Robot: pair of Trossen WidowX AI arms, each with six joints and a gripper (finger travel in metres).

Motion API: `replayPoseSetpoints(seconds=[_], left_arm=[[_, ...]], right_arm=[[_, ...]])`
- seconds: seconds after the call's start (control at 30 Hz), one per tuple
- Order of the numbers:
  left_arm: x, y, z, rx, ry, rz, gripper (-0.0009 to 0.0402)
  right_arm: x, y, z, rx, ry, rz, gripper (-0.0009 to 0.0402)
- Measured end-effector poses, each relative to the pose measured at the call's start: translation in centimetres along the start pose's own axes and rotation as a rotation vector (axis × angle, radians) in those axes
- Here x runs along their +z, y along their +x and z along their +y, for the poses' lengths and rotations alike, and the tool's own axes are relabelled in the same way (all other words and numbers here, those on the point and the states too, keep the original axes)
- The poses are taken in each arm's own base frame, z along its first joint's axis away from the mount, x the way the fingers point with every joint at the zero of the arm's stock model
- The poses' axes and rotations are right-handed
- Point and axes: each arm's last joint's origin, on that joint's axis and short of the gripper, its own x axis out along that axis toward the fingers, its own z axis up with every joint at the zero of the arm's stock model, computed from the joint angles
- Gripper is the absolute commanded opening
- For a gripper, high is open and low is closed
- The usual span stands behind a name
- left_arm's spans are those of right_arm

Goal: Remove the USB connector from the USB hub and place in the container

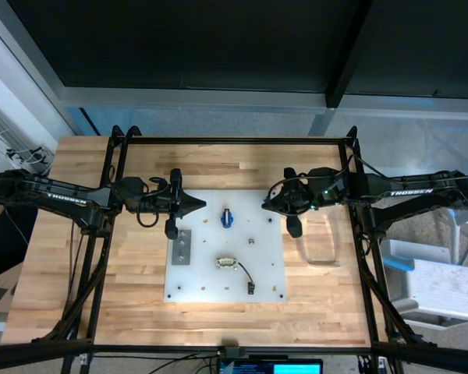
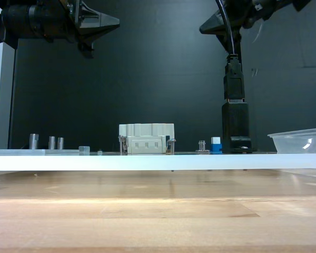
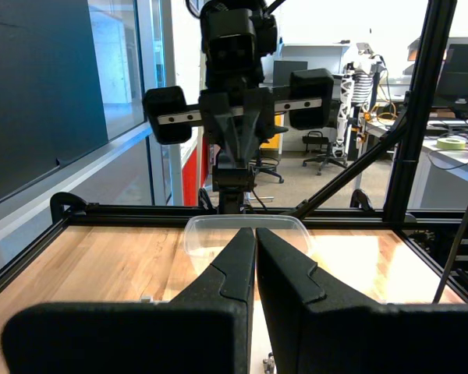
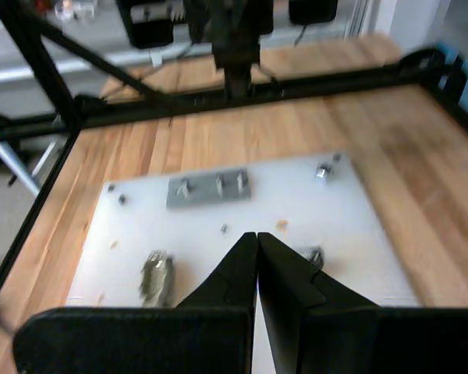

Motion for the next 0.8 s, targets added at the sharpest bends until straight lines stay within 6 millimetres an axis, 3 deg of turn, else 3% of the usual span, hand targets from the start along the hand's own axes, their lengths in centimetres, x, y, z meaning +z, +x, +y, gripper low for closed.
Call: replayPoseSetpoints(seconds=[0.2,0.8], left_arm=[[0.0,0.0,0.0,0.0,0.0,0.0,0.0001],[0.0,0.0,0.0,0.0,0.0,-0.001,0.0001]], right_arm=[[0.0,-0.2,1.5,0.008,0.001,0.15,0.0],[-2.0,1.9,8.8,0.014,-0.023,0.456,0.0]])
